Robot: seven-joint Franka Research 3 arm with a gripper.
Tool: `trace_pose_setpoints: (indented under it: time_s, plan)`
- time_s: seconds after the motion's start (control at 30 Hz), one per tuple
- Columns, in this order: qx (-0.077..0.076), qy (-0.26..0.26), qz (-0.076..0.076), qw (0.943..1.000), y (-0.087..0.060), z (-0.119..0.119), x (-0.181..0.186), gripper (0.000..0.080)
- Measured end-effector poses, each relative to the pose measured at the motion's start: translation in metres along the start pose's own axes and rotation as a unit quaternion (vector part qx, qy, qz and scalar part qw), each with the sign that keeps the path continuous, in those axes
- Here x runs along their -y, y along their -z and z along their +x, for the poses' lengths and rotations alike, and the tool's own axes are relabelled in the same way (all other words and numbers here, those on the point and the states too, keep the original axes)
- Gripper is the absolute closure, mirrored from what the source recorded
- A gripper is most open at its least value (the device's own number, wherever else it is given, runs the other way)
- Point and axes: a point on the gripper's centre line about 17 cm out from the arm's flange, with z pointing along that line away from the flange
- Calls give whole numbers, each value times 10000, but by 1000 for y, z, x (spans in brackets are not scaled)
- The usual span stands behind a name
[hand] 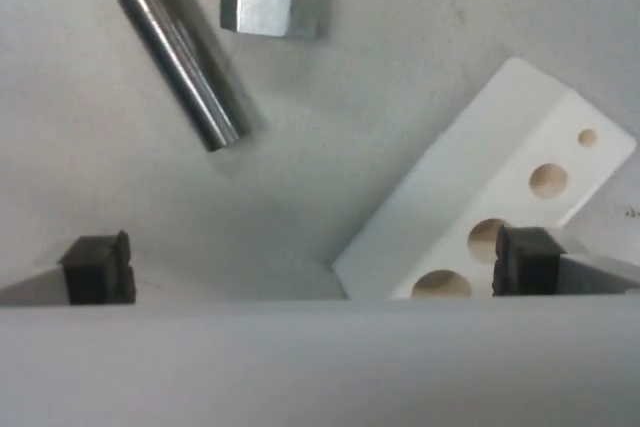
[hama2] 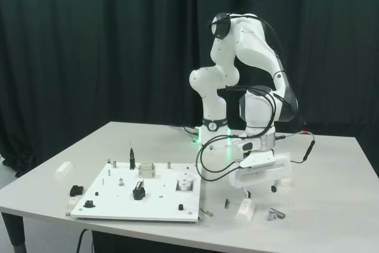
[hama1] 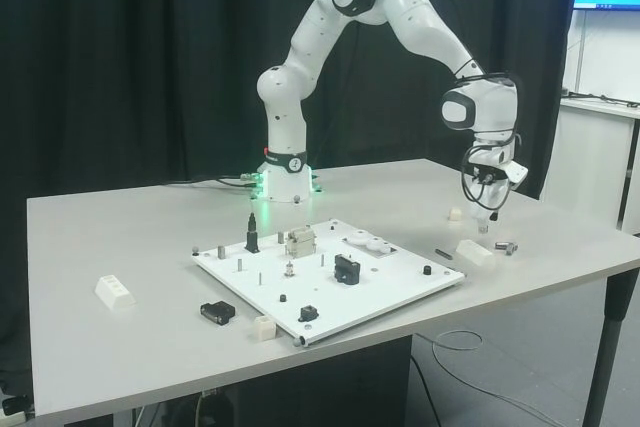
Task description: Remove square peg 1.
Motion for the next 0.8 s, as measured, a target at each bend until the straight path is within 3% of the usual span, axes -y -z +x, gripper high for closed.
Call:
trace_pose_setpoints:
  time_s: [0.8]
  plan:
    - [-20, -53, -111, 9999, 5, 0, -21, 3]
